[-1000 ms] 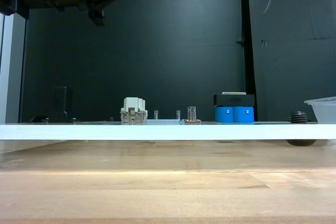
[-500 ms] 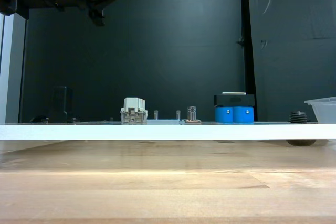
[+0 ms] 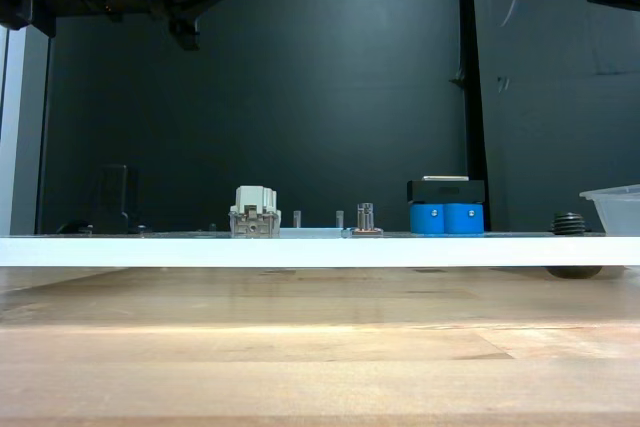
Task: Remove the RJ45 connector from the taskboard and place in the container
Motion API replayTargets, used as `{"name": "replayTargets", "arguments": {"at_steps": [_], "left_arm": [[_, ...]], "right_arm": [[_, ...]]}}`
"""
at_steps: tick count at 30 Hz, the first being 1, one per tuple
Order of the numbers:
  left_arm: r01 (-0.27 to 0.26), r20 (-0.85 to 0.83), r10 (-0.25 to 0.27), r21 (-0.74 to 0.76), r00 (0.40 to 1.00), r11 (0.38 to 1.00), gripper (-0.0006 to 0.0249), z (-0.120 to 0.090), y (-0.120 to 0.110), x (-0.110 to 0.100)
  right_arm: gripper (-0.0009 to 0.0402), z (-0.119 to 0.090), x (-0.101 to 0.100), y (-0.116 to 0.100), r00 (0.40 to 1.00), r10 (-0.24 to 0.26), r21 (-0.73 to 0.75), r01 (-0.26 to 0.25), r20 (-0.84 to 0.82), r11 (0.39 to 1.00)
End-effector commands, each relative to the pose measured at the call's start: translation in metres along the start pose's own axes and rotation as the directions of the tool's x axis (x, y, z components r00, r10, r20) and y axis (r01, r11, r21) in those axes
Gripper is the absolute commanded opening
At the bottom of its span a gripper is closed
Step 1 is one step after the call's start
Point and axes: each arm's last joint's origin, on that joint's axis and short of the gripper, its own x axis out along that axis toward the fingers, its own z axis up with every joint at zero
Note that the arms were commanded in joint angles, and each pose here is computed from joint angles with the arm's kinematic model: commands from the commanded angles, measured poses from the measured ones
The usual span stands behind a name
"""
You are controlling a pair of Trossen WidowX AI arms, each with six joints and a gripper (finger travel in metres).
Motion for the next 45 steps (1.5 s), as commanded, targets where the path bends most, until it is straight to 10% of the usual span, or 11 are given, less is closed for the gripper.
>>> {"name": "replayTargets", "arguments": {"at_steps": [1,45], "left_arm": [[0.0,0.0,0.0,0.0,1.0,1.0,0.0,0.0,0.0,0.0],[0.0,0.0,0.0,0.0,1.0,1.0,0.0,0.0,0.0,0.0]], "right_arm": [[0.0229,0.001,0.009,0.003,1.0,0.002,0.0,-0.002,0.012,1.0],[0.0158,-0.009,0.059,0.005,0.997,0.031,-0.05,-0.028,0.066,0.998]]}}
